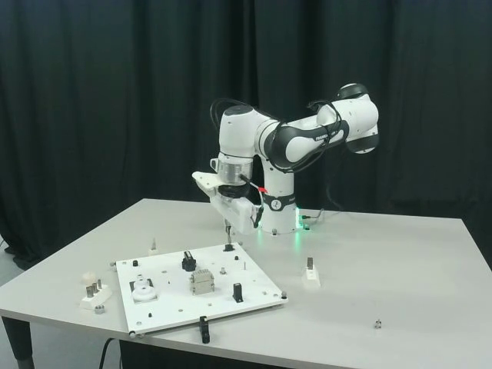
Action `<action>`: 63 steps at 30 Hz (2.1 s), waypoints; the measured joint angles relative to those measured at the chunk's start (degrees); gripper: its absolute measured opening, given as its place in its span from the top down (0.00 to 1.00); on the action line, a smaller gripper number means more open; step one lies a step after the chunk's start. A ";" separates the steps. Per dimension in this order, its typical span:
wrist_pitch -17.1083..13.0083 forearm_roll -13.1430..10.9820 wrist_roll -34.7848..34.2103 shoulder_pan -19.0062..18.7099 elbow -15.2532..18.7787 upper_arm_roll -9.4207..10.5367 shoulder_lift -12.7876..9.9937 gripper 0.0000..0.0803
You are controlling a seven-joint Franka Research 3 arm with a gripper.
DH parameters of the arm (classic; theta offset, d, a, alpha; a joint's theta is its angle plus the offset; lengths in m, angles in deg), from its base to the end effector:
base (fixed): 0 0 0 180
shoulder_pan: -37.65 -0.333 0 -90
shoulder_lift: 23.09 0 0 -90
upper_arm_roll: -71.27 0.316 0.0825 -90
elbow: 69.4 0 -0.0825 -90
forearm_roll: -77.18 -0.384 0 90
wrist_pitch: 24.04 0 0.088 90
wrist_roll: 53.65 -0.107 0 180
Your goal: Insert square peg 2.
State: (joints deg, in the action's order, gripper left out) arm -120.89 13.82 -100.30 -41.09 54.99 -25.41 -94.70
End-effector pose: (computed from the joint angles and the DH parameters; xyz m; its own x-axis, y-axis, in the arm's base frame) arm 0.5166 -0.0216 0.3317 -0.0262 -0.9925 0.1190 -0.9970 0.0346 0.0694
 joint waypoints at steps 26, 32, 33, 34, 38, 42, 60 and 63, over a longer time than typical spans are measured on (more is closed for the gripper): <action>-2.59 0.09 -0.21 -0.83 0.16 0.00 0.00 0.91; -2.85 0.12 -0.19 -0.86 0.17 0.00 0.00 0.91; -2.90 0.12 -0.19 -0.86 0.18 0.00 0.00 0.91; -2.96 0.12 -0.19 -0.86 0.19 0.00 0.00 0.91; -3.31 0.18 -0.19 -0.86 0.24 0.00 0.00 0.91; -3.59 0.35 -0.19 -0.86 0.33 0.00 0.00 0.91; -4.02 1.98 0.27 -1.01 4.36 -1.37 0.01 0.91; -4.05 2.17 0.72 -1.23 5.81 -1.92 0.01 0.91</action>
State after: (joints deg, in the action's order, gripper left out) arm -124.94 15.98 -99.58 -42.32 60.80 -27.33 -94.69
